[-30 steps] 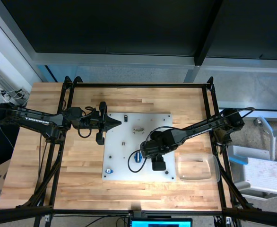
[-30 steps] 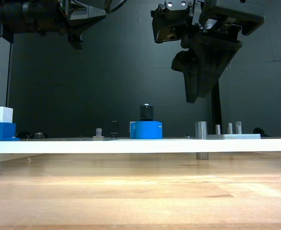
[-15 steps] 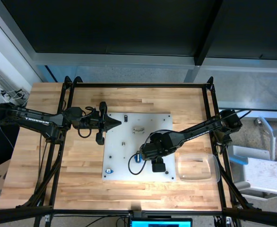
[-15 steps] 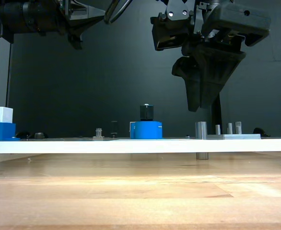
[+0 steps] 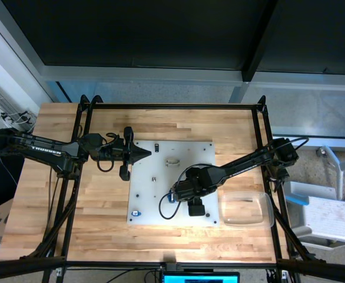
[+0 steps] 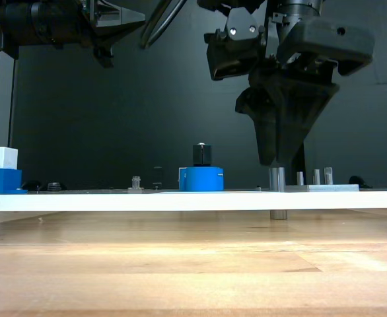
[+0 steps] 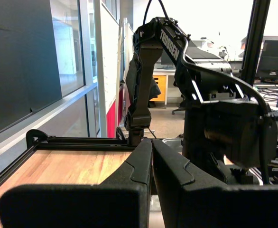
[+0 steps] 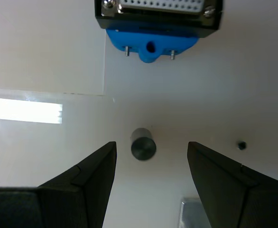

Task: Pick the 16mm cylinder and place it in the container

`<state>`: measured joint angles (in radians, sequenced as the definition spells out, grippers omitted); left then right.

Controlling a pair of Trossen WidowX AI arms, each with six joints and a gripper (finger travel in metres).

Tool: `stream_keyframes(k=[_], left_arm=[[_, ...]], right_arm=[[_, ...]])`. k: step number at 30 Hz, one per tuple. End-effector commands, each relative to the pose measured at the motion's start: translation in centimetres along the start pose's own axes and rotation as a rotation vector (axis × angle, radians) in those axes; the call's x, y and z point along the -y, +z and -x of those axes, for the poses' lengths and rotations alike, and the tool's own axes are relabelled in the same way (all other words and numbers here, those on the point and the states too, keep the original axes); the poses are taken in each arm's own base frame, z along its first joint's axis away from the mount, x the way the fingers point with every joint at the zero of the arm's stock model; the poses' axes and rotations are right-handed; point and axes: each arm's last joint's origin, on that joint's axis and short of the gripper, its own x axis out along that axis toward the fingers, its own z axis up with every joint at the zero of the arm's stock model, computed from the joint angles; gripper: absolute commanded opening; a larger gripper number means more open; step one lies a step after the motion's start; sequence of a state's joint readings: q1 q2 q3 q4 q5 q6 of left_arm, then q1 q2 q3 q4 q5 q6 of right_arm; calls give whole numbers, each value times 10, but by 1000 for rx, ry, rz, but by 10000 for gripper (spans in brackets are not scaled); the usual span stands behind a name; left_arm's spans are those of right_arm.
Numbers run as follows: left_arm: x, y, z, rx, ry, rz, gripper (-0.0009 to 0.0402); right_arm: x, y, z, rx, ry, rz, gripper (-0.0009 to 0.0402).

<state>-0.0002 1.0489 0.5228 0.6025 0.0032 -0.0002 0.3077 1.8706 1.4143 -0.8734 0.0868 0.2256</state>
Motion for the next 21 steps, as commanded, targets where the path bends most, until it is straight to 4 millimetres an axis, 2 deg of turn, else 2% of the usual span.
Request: stream_keyframes(k=[1,8,16,21], left_arm=[[0,0,0,0,0,0,0],[0,0,0,0,0,0,0],[0,0,0,0,0,0,0],[0,0,0,0,0,0,0]], right_arm=[[-1,1,-1,3,2,3,208],[-2,2,-12,-18,6,5,208],[-2,2,-14,-23,5,5,208],[-2,1,-14,-27,4,9,186]])
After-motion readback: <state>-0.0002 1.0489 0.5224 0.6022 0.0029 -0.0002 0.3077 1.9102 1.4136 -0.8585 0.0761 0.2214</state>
